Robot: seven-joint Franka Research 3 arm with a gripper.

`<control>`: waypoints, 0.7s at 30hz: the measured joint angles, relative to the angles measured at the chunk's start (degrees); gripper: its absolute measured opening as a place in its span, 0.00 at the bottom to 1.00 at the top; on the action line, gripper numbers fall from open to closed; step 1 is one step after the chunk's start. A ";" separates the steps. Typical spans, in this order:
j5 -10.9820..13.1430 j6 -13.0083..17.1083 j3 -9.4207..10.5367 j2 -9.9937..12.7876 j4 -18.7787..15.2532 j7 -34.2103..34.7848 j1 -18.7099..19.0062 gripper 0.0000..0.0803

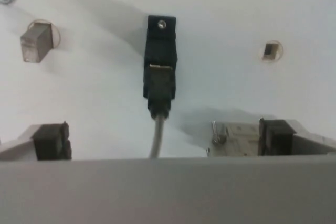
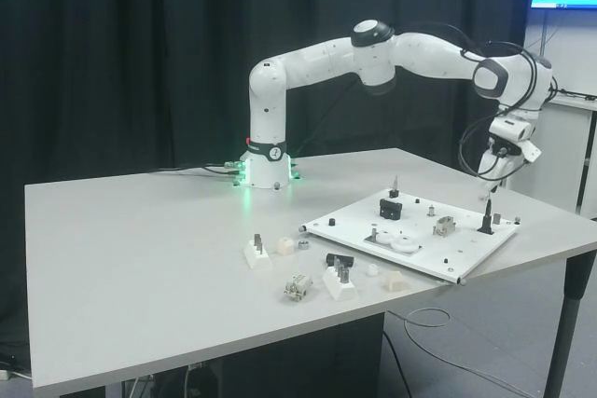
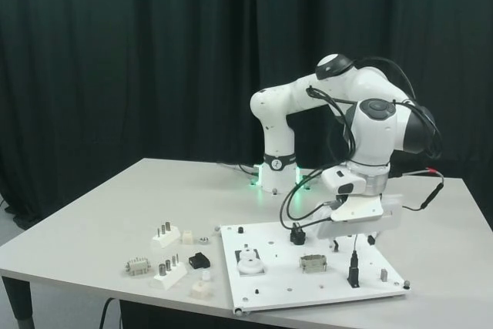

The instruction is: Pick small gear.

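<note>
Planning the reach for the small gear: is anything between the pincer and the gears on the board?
Only a low grey connector sits on the board between the pincer and white gears; the path above looks clear.

white arm (image 3: pixel 362 125) bent over white board (image 3: pixel 308 287), gripper (image 3: pixel 356 238) above black plug (image 3: pixel 353 274), loose parts (image 3: pixel 171 260) on grey table (image 3: pixel 100 213)

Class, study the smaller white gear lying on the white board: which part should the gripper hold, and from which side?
Probably take the small gear by its outer rim, coming from straight above: it lies flat on the board, face up. Avoid the side facing the larger gear.
</note>
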 joint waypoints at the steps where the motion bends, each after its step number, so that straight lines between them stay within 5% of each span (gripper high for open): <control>1: -0.08 -0.14 -0.12 -0.10 0.00 0.00 0.00 0.95; 21: -0.41 -1.03 -0.98 -0.84 0.00 0.00 -0.22 1.00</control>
